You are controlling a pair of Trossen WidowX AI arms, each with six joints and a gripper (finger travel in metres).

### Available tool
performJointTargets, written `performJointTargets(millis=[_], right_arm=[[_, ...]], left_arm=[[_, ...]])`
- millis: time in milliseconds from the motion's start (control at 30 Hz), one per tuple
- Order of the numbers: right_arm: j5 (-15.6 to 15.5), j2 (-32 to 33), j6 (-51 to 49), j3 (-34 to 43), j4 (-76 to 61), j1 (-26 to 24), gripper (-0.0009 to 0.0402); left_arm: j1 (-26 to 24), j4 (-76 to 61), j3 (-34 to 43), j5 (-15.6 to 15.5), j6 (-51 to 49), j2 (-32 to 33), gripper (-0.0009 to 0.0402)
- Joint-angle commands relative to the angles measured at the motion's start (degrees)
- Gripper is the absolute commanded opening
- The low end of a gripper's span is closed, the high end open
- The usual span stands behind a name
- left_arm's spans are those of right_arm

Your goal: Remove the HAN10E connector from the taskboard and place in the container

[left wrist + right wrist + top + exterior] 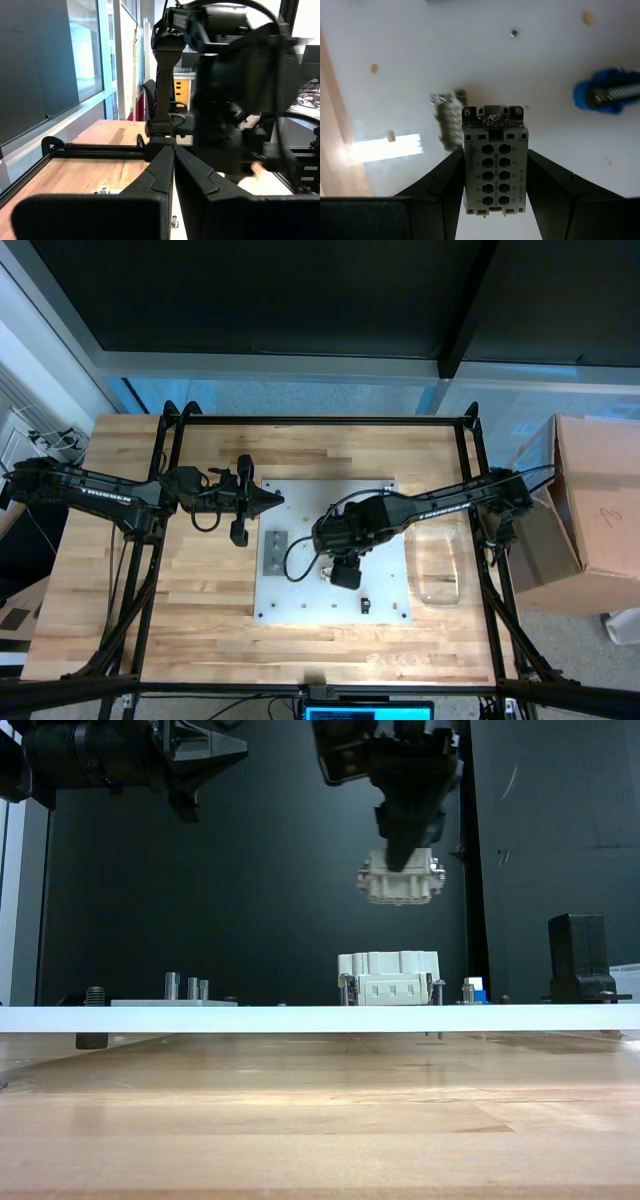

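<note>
The pale grey, rectangular, ten-hole HAN10E connector (400,880) hangs gripped in the right gripper (494,161), clear above its seat (388,978) on the white taskboard (300,600), the clear plastic container (438,562) lying just beside that board.

A brown wooden table (200,580) has a black metal frame (320,420) around it. A big cardboard box (590,510) sits off its right side. A grey block (273,552) lies left of the middle. A small blue plug (605,92) lies near the middle. A lit screen (368,710) sits at the near edge.
</note>
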Motion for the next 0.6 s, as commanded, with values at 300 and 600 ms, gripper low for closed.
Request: performJointTargets(millis=[300,600], right_arm=[[0.0,-10.4,-0.2,-12.2,1.1,-5.0,0.0009],[0.0,-18.1,-0.2,-21.7,1.3,-8.7,0.0009]], left_arm=[[0.0,0.0,0.0,0.0,0.0,0.0,0.0],[0.0,0.0,0.0,0.0,0.0,0.0,0.0]])
